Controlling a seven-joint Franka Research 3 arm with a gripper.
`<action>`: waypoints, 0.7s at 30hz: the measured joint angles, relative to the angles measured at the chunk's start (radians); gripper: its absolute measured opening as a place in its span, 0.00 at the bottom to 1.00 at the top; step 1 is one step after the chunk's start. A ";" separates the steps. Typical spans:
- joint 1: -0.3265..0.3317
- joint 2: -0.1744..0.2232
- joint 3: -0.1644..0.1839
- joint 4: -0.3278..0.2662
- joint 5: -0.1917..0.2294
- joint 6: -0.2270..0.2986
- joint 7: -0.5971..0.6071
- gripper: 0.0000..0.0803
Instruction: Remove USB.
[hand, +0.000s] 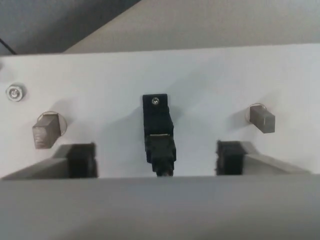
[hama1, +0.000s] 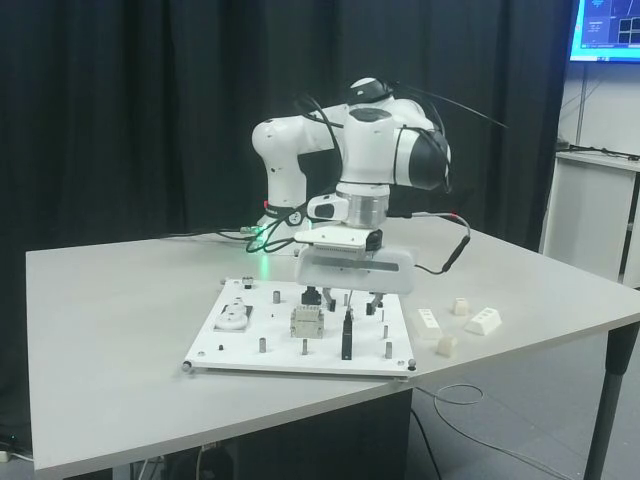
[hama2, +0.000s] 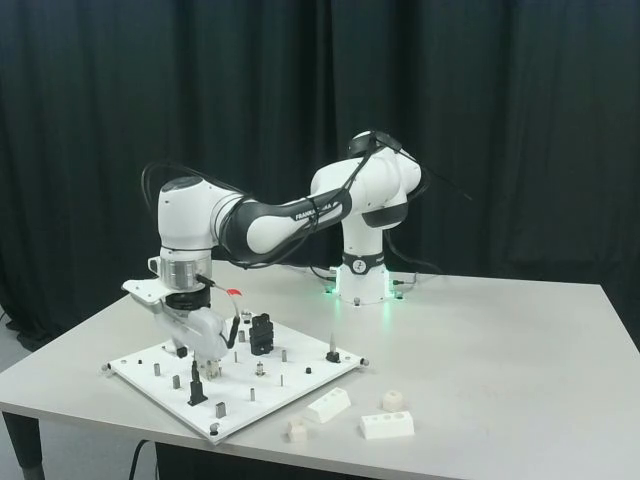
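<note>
Black curtains hang behind a grey table (hama1: 120, 300), and a white board (hama1: 240, 350) full of small parts lies on it.

Going left to right across the wrist view, a grey peg (hand: 48, 131) stands up from the board. Next comes one black fingertip (hand: 80, 159). Then comes the black USB plug (hand: 160, 149), pushed into its black holder (hand: 156, 115). After that are the other fingertip and a second grey peg (hand: 262, 118). The gripper (hand: 156, 161) has its fingers spread wide, one on each side of the plug, and they are not touching it.

Things could go wrong, I think. If the fingers close too high, they may only pinch the tip and slip off. If the arm pulls at a slant, the plug could jam, or the whole board could lift.

From the room, the white arm (hama2: 270, 220) reaches out from its base and bends down, so the wrist points straight at the board, just above the plug.
</note>
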 joint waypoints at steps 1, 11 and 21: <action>0.000 0.000 0.000 0.000 -0.001 -0.001 0.000 0.87; -0.003 0.000 0.003 0.000 -0.016 -0.007 -0.021 0.64; -0.012 0.000 0.004 0.014 -0.021 -0.019 -0.037 0.05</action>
